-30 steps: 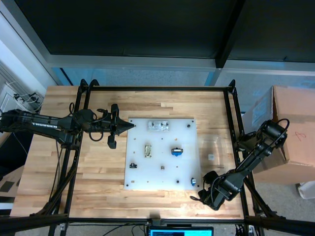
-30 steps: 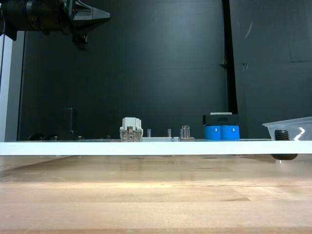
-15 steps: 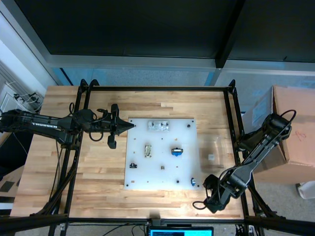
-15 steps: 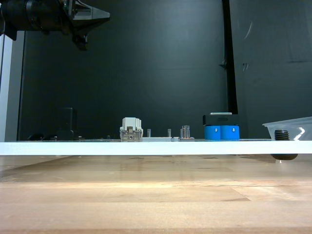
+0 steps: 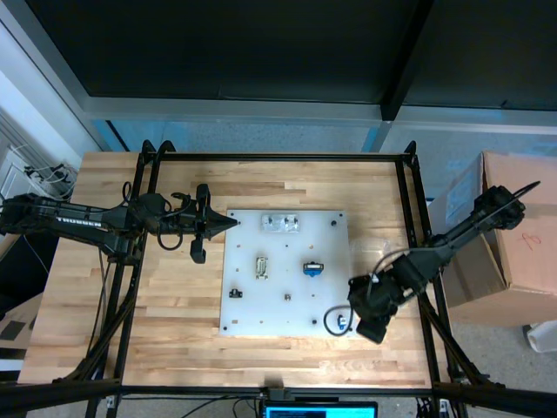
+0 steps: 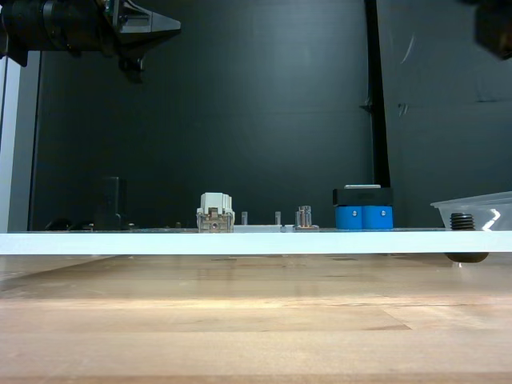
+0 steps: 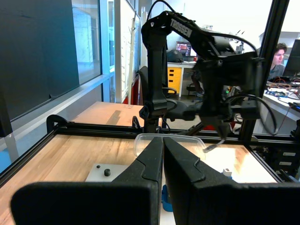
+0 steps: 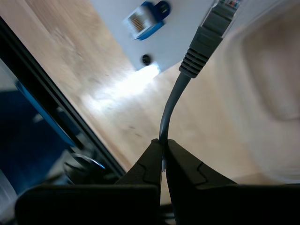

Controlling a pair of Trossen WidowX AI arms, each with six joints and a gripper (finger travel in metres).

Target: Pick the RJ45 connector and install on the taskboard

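Note:
My right gripper (image 5: 355, 306) hovers by the near right corner of the white taskboard (image 5: 248, 300). In the right wrist view this gripper (image 8: 163, 143) is shut on a grey cable (image 8: 169, 110), a short way behind the RJ45 connector (image 8: 216, 18), which is held in the air and tilted. The cable (image 5: 331, 320) loops over the board's corner. A blue RJ45 socket (image 8: 143, 18) sits on the board, clear of the connector. My left gripper (image 5: 228, 224) is shut on nothing, high above the board's far left edge (image 6: 172, 26).
A clear plastic tray (image 5: 380, 261) lies right of the board, with a cardboard box (image 5: 513, 235) beyond the black frame rail (image 5: 416, 218). On the board stand a blue block (image 5: 312, 268), a grey connector housing (image 6: 215, 214) and a small metal post (image 6: 303, 218).
My right arm has swung from the table's near right edge up and left to the board's near right corner, and the cable loop now shows. The left arm has not moved.

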